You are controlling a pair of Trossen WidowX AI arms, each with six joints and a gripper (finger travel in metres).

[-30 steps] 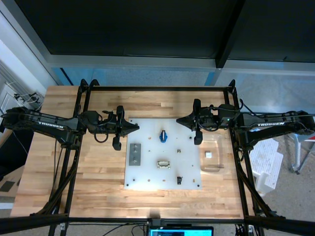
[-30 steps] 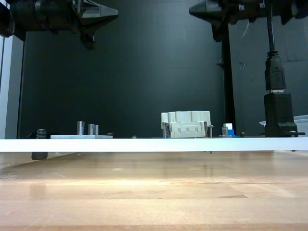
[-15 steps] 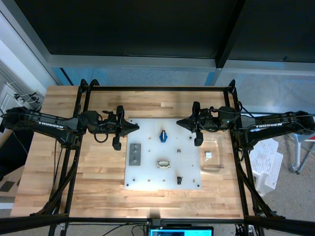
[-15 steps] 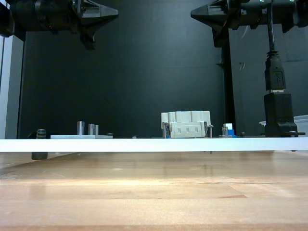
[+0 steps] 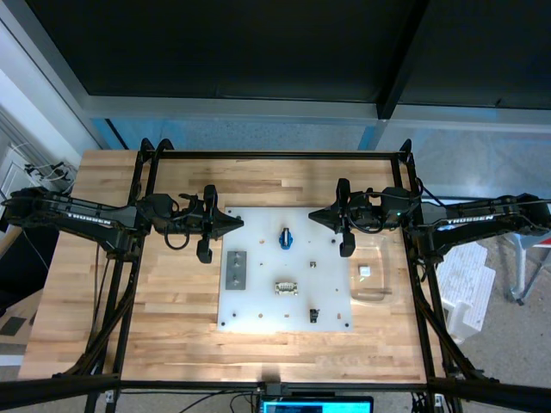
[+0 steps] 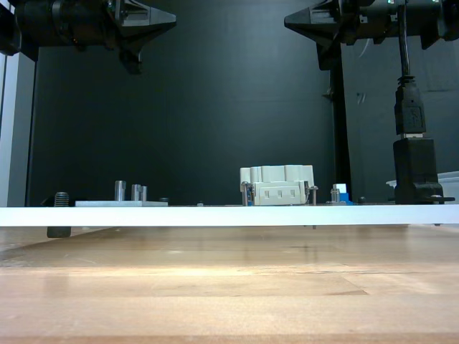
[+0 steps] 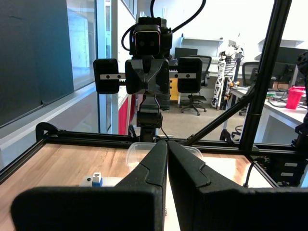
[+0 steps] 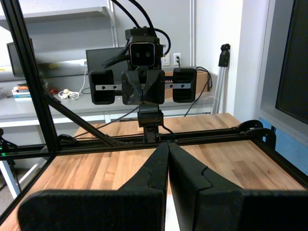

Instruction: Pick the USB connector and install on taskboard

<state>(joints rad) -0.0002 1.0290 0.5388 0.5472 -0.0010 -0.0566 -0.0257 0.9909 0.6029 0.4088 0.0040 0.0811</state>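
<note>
Two grippers hang high above the table, neither holding anything. The left gripper [image 5: 238,223] has its fingers pressed together, with the tip over the far left edge of the taskboard [image 5: 258,297]. The right gripper [image 5: 312,213] is likewise pressed together and points inward over the board's far right part, beyond the blue knob [image 5: 286,237]. The USB connector [image 6: 409,115] stands upright in the black socket [image 6: 416,175] by the board's near edge, right of the middle and well apart from both grippers. Just beside the board's right edge lies a clear tray [image 5: 385,258] with a small white cube [image 5: 365,270] in it.
</note>
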